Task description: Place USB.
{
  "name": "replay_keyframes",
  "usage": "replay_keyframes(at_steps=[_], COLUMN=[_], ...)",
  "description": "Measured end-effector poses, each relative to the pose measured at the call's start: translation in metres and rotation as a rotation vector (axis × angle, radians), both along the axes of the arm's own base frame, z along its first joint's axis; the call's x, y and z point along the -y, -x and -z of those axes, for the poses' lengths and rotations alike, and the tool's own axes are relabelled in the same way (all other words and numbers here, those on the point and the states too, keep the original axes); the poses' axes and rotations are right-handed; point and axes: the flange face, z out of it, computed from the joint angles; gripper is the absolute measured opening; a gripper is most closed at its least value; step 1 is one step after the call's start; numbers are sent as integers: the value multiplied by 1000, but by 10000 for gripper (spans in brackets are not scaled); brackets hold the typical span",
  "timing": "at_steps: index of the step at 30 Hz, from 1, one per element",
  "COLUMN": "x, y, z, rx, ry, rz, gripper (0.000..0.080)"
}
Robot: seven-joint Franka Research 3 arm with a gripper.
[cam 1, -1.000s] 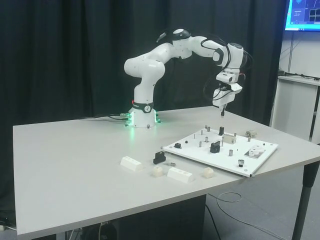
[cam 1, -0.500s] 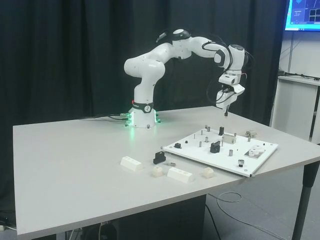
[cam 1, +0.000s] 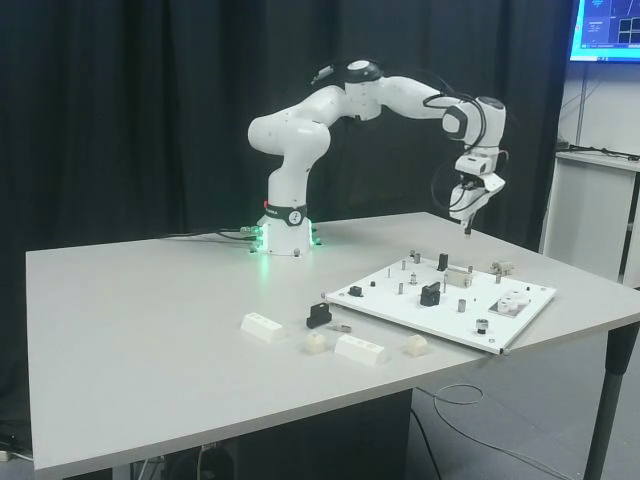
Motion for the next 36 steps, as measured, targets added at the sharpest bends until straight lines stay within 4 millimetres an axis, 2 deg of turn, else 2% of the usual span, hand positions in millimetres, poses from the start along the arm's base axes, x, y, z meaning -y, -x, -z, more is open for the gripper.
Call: replay_keyframes(at_steps=[7,14,24,36], x=[-27,-43,-51,-52], y=[6,9,9,9], z=[13,30,46,54], rx=[19,45,74,92], ry=[23,40,53,57], rz=[16,22,27,21], gripper=[71,71,71,71])
